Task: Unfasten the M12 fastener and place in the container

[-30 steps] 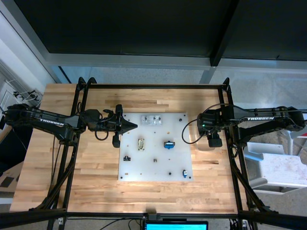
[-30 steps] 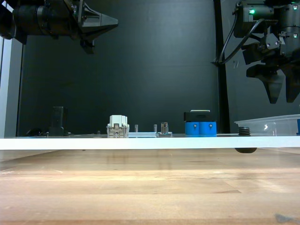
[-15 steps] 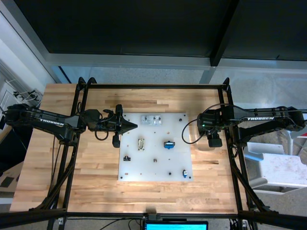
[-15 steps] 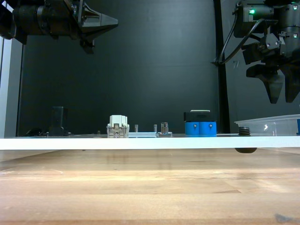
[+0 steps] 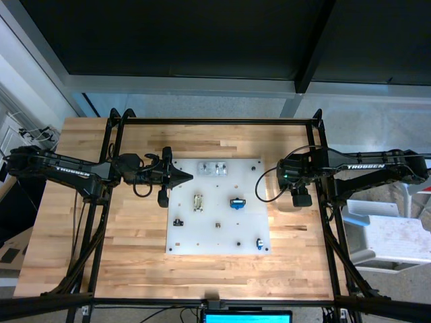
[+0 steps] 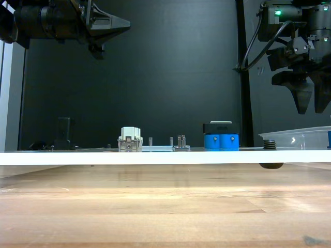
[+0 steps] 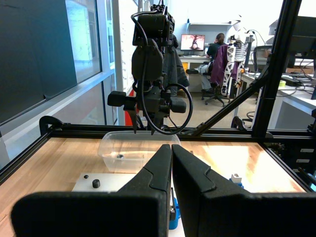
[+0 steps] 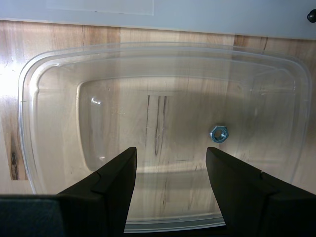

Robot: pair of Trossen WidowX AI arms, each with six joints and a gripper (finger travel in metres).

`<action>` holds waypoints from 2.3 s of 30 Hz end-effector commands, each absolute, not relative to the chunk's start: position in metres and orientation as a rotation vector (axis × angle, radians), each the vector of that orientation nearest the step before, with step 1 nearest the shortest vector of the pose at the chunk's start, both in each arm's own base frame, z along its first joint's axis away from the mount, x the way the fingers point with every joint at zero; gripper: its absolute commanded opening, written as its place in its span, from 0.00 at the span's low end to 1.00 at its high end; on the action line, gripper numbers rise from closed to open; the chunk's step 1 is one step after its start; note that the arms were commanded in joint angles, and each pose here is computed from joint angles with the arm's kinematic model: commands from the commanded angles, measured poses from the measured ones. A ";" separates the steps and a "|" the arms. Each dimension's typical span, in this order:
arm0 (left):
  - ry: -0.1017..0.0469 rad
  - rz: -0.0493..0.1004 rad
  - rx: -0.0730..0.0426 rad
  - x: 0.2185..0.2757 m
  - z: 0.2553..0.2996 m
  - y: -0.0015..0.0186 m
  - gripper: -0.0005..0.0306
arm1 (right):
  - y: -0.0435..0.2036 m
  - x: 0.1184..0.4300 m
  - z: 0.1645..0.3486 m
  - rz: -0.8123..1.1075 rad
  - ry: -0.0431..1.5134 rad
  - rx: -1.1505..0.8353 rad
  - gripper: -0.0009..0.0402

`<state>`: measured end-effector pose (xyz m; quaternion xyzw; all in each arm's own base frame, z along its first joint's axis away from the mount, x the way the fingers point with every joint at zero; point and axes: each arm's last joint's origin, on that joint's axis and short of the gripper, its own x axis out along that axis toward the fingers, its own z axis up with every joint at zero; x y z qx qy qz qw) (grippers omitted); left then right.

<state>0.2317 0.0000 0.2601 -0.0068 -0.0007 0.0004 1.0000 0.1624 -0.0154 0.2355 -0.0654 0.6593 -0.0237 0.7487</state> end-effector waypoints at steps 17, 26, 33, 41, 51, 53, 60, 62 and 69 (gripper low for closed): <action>-0.002 0.001 -0.013 0.2318 0.2602 0.0001 0.02 | -0.015 0.163 0.236 -0.052 1.433 -0.143 0.49; -0.002 0.001 -0.013 0.2318 0.2602 0.0000 0.02 | -0.015 0.163 0.236 -0.052 1.433 -0.143 0.49; -0.002 0.001 -0.013 0.2318 0.2602 0.0000 0.02 | -0.015 0.163 0.236 -0.052 1.433 -0.143 0.49; -0.002 0.000 -0.013 0.2318 0.2602 0.0000 0.02 | -0.015 0.163 0.236 -0.052 1.433 -0.143 0.49; -0.002 0.001 -0.013 0.2318 0.2602 0.0000 0.02 | -0.015 0.163 0.236 -0.053 1.431 -0.144 0.49; -0.002 0.001 -0.013 0.2318 0.2602 0.0001 0.02 | -0.015 0.163 0.236 -0.053 1.430 -0.144 0.49; -0.002 0.001 -0.013 0.2318 0.2602 0.0001 0.02 | -0.015 0.165 0.236 -0.054 1.417 -0.144 0.49; -0.002 0.001 -0.013 0.2318 0.2602 0.0000 0.02 | -0.016 0.165 0.236 -0.054 1.414 -0.144 0.49; -0.002 0.001 -0.013 0.2318 0.2602 0.0000 0.02 | -0.016 0.165 0.236 -0.055 1.411 -0.144 0.49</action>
